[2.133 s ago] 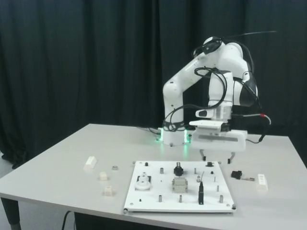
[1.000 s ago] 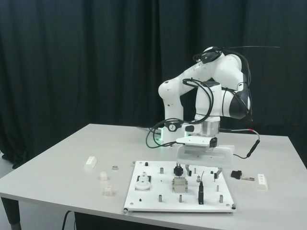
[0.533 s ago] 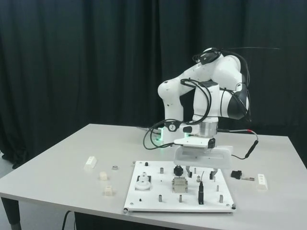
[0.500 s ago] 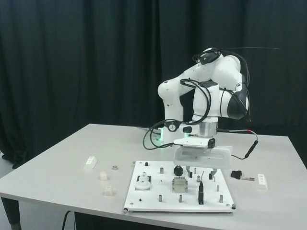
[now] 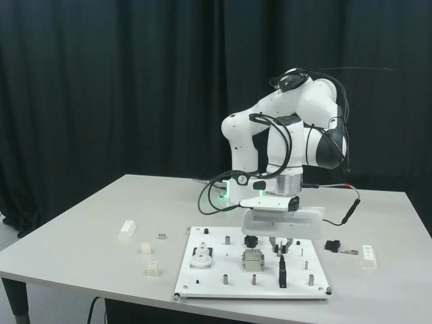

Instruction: Remove USB.

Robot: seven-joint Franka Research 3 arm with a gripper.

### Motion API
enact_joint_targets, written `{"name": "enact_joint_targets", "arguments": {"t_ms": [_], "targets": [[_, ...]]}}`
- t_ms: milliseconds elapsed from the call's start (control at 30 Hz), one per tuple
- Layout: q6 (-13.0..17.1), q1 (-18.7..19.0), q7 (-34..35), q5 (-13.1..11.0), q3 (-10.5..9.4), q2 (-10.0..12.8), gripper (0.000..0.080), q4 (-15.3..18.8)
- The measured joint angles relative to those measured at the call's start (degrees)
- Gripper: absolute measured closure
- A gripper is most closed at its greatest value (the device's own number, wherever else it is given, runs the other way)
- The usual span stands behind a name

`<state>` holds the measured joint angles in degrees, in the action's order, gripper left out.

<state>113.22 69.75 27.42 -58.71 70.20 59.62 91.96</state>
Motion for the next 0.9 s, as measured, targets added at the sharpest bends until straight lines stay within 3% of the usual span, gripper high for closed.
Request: {"name": "enact_joint_targets", "arguments": {"t_ms": [67, 100, 900], "targets": [[-0.31, -0.26, 0.0, -0.02, -0.12, 0.0, 0.0624, -0.4], [-0.44, -0.39, 0.0, -0.03, -0.18, 0.0, 0.0755, -0.59], [-2.58, -2.22, -0.32, 0.28, -0.76, 0.45, 0.0775, -3.46]]}}
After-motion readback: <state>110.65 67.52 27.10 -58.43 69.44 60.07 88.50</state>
